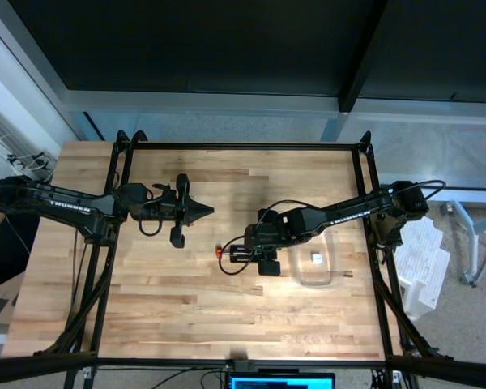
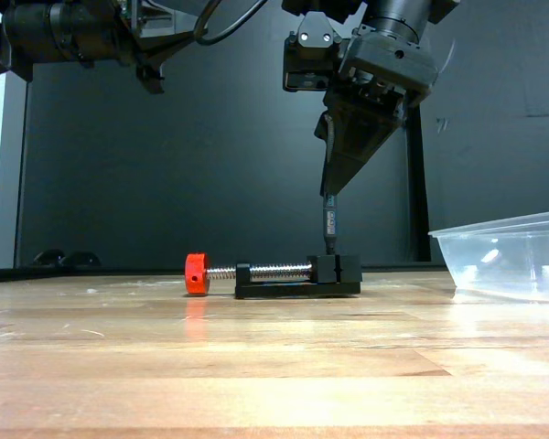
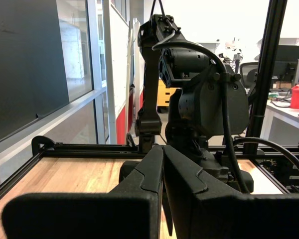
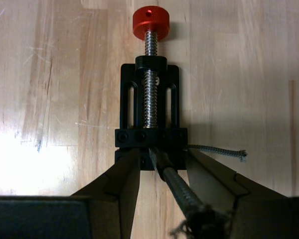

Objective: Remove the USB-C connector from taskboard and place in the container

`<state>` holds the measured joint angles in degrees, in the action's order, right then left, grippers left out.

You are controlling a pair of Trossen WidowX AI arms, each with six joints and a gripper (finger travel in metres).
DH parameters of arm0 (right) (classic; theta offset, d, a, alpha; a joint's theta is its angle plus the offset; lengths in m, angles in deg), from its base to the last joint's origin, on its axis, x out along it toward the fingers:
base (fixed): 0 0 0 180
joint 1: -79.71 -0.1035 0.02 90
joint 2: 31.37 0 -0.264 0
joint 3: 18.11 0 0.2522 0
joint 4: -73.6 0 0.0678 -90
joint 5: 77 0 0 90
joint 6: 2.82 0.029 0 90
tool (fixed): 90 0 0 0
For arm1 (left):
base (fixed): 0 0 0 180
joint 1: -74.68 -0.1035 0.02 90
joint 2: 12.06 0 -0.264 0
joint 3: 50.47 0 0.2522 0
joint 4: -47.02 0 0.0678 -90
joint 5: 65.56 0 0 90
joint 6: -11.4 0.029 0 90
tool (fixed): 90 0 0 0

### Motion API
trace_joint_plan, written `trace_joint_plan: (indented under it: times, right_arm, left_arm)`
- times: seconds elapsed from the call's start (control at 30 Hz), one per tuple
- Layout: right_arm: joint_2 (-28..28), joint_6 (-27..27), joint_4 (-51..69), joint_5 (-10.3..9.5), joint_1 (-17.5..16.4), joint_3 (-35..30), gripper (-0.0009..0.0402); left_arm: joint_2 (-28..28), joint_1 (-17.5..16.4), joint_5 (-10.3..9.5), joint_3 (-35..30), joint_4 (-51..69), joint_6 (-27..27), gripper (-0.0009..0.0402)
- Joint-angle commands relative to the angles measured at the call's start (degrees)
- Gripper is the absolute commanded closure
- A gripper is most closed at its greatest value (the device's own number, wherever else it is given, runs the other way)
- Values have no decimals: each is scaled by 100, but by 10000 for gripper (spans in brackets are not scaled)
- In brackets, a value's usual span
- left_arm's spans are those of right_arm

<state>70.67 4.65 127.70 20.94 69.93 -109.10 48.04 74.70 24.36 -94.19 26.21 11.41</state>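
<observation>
Right gripper (image 4: 163, 153) straddles connector (image 2: 328, 222), half-open; left gripper (image 1: 206, 211) aloft.

"TROSSEN" in white on left arm (image 1: 67, 204); nothing else legible.

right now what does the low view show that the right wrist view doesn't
Only low: the container off to one side, and the left gripper parked high. Only wrist: a loose frayed strand on the table by the taskboard, and the right gripper open around the USB-C connector. Both: the connector standing in the taskboard, right gripper over it.
</observation>
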Motion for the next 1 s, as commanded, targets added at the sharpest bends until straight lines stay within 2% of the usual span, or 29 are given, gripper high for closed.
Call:
trace_joint_plan:
  times: [0.03,0.63,1.0]
  right_arm:
    - [9,-28,-39,0,-2,4,286]
    - [9,-26,-37,-4,0,4,370]
    - [9,-26,-57,-13,0,4,393]
  left_arm:
    - [0,0,2,0,2,0,393]
    - [0,0,0,0,2,0,393]
    - [0,0,0,0,2,0,393]
